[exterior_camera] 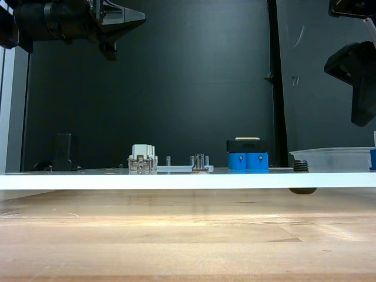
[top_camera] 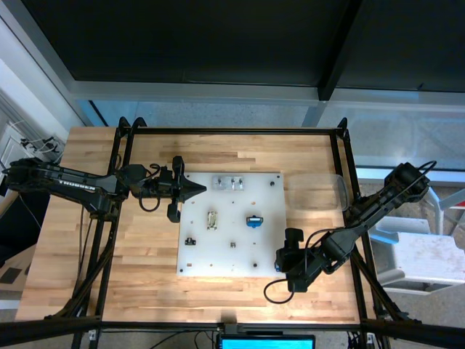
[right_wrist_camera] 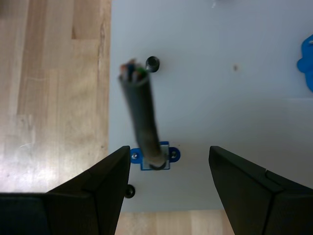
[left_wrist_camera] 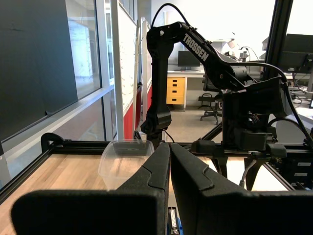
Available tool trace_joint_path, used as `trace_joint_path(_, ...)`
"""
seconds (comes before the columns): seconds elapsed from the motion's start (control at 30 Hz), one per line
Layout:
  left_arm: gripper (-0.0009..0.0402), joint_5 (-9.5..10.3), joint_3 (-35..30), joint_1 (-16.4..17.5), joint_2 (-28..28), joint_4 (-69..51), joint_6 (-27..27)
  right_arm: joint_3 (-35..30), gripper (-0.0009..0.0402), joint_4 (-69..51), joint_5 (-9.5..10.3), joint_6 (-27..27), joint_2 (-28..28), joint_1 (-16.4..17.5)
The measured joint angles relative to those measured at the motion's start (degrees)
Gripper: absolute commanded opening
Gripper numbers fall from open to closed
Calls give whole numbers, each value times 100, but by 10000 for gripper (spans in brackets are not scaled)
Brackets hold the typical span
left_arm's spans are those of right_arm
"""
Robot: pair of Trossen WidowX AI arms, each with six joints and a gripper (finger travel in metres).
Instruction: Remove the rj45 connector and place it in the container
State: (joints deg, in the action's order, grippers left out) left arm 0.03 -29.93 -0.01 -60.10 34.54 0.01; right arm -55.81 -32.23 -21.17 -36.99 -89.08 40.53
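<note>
So far: no step is seen completed; the rj45 connector (right_wrist_camera: pixel 156 162) is seated in its blue-and-white socket (right_wrist_camera: pixel 135 155) at the near right corner of the white board (right_wrist_camera: pixel 220 98), with a grey cable stub (right_wrist_camera: pixel 142 107) rising from it.
State of right gripper (right_wrist_camera: pixel 168 152): held above the connector, fingers spread wide to either side of it, nothing touched.
State of left gripper (top_camera: pixel 197 189): parked high at the board's left edge, fingers pressed together, nothing held.
Place of container (top_camera: pixel 317 191): set just off the board's far right corner; no connector is seen in it.
Left to be done: the connector is to be gripped, pulled free, carried to the container and released.
</note>
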Motion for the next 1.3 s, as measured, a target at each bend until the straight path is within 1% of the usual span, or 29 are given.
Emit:
trace_joint_path(0.23,0,0,-2,0,0,0,0,31,220,2,-26,-4,-7,0)
trace_joint_path(0.67,0,0,-2,0,0,-2,2,94,154,136,-48,22,-57,9)
trace_joint_path(0.83,0,0,0,0,0,-2,0,96,119,168,-46,24,-57,9)
trace_joint_path(1.3,0,0,0,0,0,0,0,101,-1,199,4,50,-57,17)
